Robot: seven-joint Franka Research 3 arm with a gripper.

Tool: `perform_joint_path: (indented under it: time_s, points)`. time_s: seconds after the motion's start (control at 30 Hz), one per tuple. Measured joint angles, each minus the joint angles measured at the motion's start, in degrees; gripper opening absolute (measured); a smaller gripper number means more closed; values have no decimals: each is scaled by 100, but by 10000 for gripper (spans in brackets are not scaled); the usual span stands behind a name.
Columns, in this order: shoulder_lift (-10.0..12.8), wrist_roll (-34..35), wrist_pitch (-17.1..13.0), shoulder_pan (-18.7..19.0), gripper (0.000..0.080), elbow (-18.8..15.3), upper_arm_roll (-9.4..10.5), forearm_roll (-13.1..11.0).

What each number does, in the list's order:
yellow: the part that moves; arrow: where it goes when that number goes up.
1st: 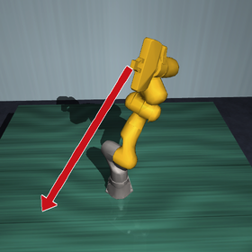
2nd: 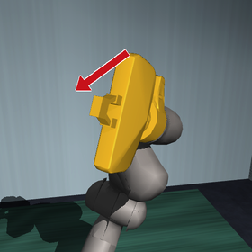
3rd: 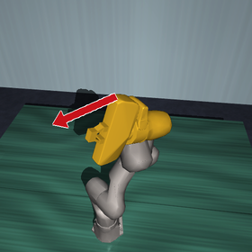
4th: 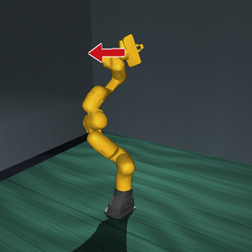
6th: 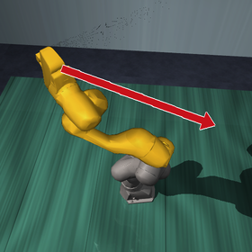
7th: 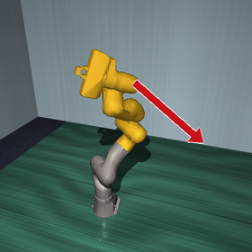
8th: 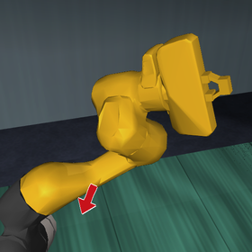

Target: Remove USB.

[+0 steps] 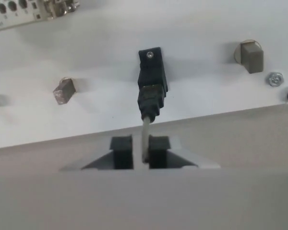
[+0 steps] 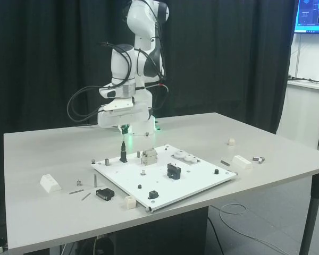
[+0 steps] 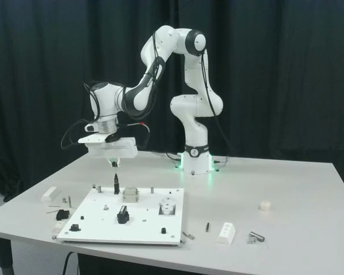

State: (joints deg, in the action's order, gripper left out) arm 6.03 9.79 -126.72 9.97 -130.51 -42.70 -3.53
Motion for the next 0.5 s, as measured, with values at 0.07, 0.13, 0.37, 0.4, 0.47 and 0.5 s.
perform_joint_path:
  time_s: [0.07,0.13,0.37,0.4,0.47,0.5]
  points:
    - [-10,41,-4,0,46,0,0,43]
    - [-15,69,-13,0,46,0,0,90]
    - [-16,127,-54,0,12,-1,0,190]
    - [-15,133,-58,0,12,-1,0,199]
    - [-15,138,-64,0,11,-1,0,212]
    - [-15,139,-67,0,11,-1,0,217]
